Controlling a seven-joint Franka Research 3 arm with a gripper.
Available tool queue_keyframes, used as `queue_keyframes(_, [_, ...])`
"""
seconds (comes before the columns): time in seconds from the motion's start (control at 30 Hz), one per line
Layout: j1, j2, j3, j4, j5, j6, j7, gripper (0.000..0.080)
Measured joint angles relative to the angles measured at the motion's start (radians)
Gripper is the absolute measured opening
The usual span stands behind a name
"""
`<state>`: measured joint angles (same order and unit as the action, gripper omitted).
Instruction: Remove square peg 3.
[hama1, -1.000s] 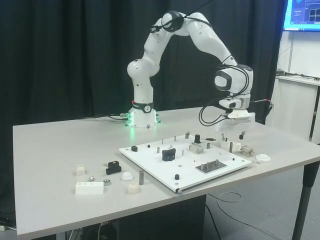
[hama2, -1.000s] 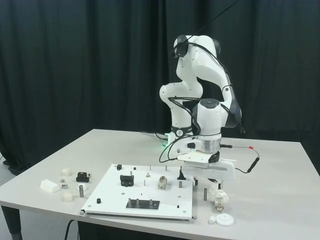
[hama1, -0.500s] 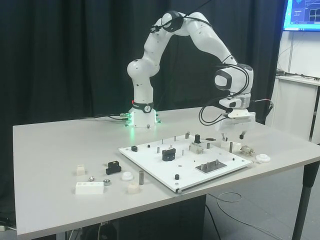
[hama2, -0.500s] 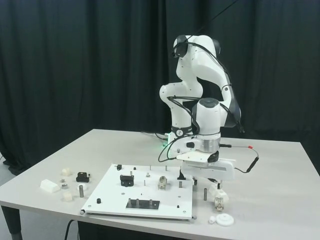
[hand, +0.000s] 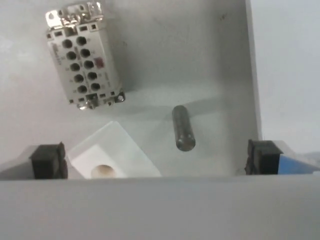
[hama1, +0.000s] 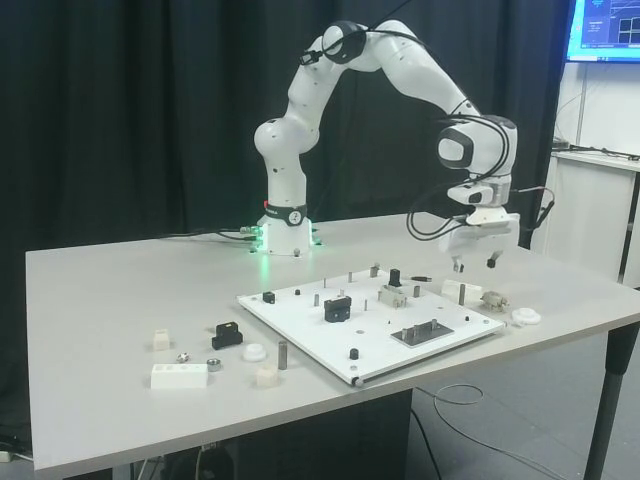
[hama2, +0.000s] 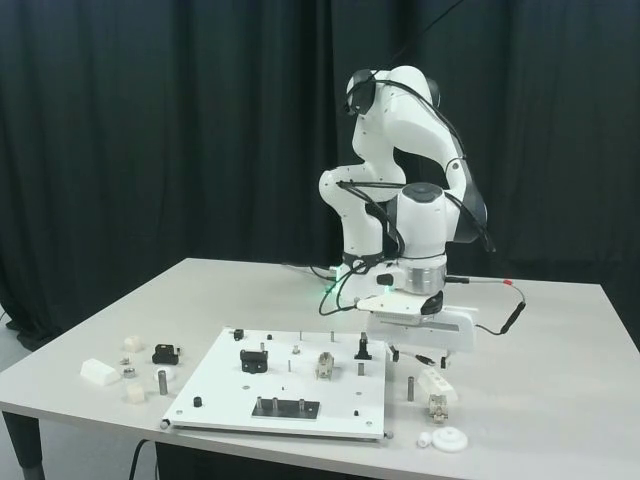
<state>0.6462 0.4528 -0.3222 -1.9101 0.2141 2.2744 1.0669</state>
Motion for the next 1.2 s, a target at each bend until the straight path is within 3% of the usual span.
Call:
queue_keyframes(0.57, [0.0, -0.006, -0.022, 0.054, -0.01, -0.086, -0.067, 0.08])
queue_keyframes(0.87, [-0.005, -0.006, -0.046, 0.049, -0.011, -0.12, -0.136, 0.08])
queue_keyframes(1.2, [-0.041, -0.006, -0.067, 0.008, -0.013, -0.126, -0.305, 0.08])
